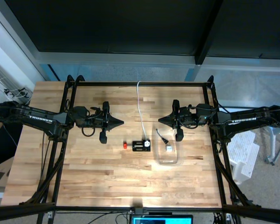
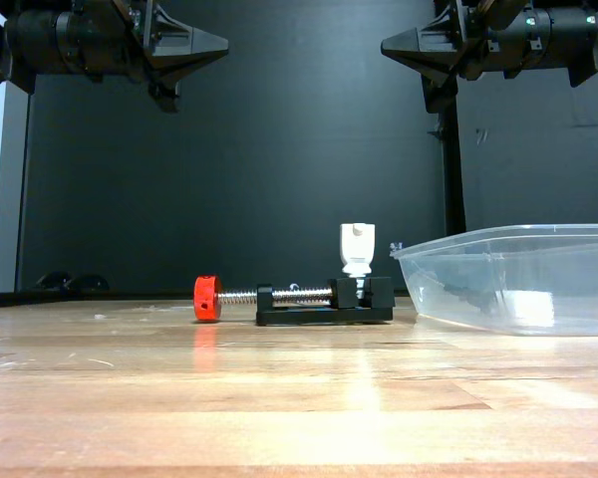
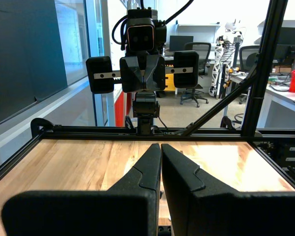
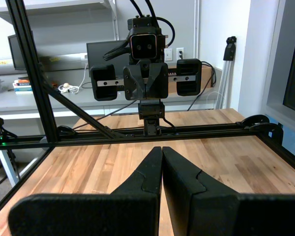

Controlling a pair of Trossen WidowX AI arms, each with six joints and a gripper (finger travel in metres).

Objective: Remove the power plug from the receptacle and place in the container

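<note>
- Nearest to you, the container (image 1: 170,163) stands just right of the receptacle (image 1: 141,145). The plug (image 1: 162,138) lies inside the container, near a white cube (image 1: 169,148), so I judge the task is done.
- The receptacle has nothing plugged in its white socket. Its red knob (image 1: 125,145) points left.
- Further away, the left gripper (image 1: 120,122) and the right gripper (image 1: 160,120) hang high over the table, tips facing each other. Both have their fingers pressed together and hold nothing. This looks like a parking pose, clear of the board.
- The cable (image 1: 140,109) runs from the receptacle to the far edge.
</note>
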